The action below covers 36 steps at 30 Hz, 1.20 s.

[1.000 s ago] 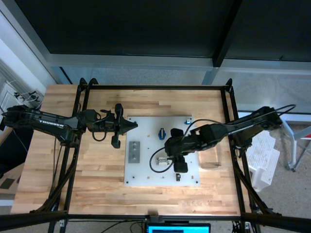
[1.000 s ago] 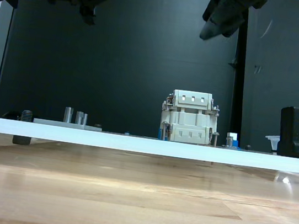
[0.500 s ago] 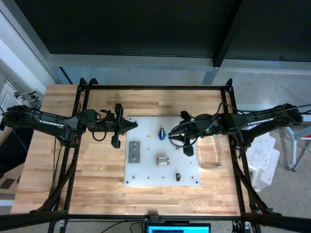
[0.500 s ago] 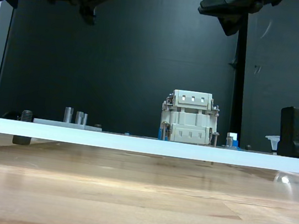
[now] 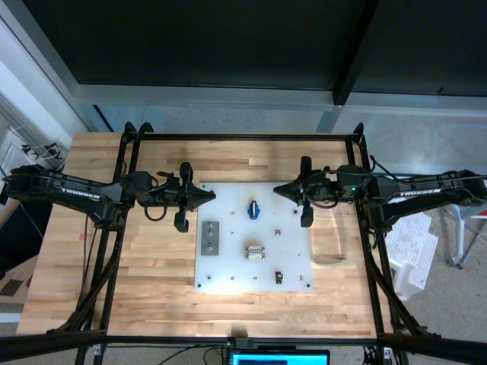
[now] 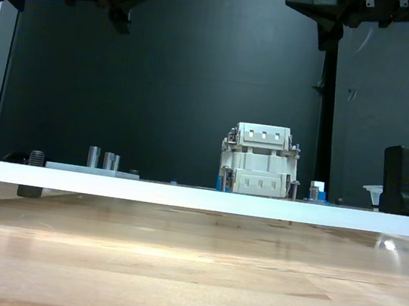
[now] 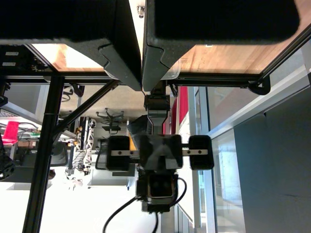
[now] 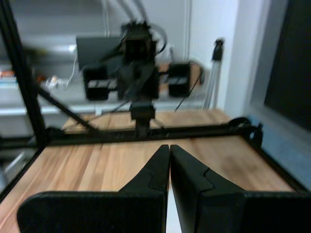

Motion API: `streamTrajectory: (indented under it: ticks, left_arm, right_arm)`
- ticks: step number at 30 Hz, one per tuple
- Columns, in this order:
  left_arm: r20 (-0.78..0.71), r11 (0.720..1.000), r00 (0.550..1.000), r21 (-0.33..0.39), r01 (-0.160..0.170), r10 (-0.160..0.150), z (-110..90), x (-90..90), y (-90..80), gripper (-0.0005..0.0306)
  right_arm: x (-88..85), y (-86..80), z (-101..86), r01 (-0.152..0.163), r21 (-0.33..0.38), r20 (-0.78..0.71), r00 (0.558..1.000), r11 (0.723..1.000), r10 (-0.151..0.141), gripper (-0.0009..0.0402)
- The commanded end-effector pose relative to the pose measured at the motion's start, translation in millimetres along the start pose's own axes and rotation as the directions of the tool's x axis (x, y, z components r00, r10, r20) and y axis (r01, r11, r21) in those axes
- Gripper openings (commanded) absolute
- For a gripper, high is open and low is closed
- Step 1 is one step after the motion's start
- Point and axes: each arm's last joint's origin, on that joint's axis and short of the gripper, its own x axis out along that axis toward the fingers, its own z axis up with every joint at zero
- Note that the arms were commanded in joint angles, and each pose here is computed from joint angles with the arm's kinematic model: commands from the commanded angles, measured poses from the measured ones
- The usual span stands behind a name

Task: Pick the HAN10E connector and install on the hub

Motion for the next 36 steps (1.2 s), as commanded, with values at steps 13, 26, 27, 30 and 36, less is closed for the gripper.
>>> streamTrajectory:
  ticks: [13,26,27,30,36]
  left_arm:
    - [0.0,1.0,1.0,0.0,0.0,0.0,0.1,0.1,0.1,0.0]
    - [0.0,1.0,1.0,0.0,0.0,0.0,0.1,0.1,0.1,0.0]
    - [0.0,1.0,1.0,0.0,0.0,0.0,0.1,0.1,0.1,0.0]
    - [0.0,1.0,1.0,0.0,0.0,0.0,0.0,0.1,0.1,0.0]
    - [0.0,1.0,1.0,0.0,0.0,0.0,0.0,0.1,0.1,0.0]
  right_arm:
    - [-8.7,-2.2,-15.1,-0.043,0.019,0.054,0.998,0.999,0.042,0.0]
    - [-8.9,-2.0,-18.1,-0.051,0.033,0.046,0.998,0.998,0.049,0.0]
    - [-8.9,-1.9,-18.1,-0.051,0.033,0.045,0.998,0.998,0.05,0.0]
    - [-8.9,-1.9,-18.2,-0.051,0.033,0.045,0.998,0.998,0.05,0.0]
    - [-8.9,-1.9,-18.2,-0.051,0.033,0.045,0.998,0.998,0.049,0.0]
